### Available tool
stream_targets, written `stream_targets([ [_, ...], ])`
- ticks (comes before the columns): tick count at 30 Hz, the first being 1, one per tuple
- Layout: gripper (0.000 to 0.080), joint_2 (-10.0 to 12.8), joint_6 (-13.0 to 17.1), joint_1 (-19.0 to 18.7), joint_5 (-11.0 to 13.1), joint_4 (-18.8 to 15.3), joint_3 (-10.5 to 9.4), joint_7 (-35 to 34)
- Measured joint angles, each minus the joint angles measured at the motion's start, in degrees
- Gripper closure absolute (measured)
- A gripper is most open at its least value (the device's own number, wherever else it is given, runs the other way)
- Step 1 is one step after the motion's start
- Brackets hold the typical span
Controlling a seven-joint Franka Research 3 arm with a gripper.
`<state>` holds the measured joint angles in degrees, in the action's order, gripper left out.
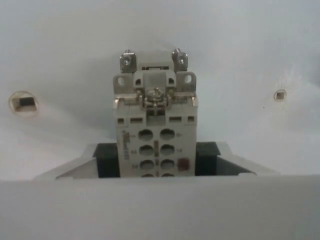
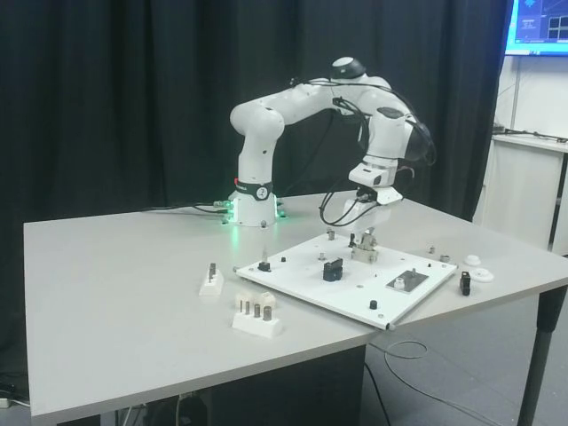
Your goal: Insert waterproof.
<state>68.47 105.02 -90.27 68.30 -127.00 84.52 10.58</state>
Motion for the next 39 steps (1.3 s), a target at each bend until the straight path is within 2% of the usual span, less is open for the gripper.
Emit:
stream_targets([
  [10, 0.0493, 0.00, -0.82, 1.19, -0.09, 0.86, -0.40, 2.57],
  [26, 0.0493, 0.01, -1.11, 1.26, -0.36, 1.06, -0.35, 2.96],
  [31, 0.0493, 0.03, -1.15, 1.10, -0.48, 1.08, -0.55, 5.87],
  [32, 0.0292, 0.04, -1.15, 1.10, -0.49, 1.07, -0.58, 5.86],
  [37, 0.0292, 0.05, -1.34, 1.10, -0.82, 1.06, -0.59, 5.40],
  [38, 0.0077, 0.05, -1.40, 1.10, -0.99, 1.06, -0.56, 5.14],
  [39, 0.0077, 0.05, -1.49, 1.10, -1.20, 1.06, -0.49, 4.83],
])
